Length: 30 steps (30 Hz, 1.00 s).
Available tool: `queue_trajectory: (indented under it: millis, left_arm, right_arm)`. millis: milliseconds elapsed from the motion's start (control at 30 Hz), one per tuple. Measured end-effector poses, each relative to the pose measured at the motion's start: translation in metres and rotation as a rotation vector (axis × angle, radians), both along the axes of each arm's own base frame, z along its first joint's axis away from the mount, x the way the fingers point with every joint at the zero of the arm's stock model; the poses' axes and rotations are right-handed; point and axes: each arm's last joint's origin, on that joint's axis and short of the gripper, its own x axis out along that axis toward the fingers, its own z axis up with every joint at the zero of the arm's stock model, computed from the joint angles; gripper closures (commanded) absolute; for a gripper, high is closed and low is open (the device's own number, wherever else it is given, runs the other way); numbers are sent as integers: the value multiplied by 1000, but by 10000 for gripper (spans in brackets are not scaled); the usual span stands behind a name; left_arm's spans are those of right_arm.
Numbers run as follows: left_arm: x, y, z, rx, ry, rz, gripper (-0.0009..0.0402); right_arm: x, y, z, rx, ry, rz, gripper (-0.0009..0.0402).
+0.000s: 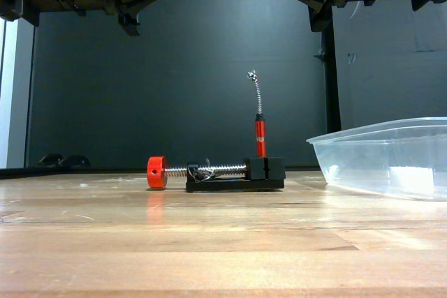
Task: Pick the RCA connector and install on taskboard
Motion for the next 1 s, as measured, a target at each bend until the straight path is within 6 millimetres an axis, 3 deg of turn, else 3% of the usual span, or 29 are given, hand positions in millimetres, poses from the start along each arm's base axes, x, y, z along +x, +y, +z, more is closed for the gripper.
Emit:
queue_trajectory:
  millis: [1000]
  left_arm:
    - [0, 0, 0, 0, 0, 0, 393]
  right_arm:
    - [5, 1, -3, -3, -7, 27, 393]
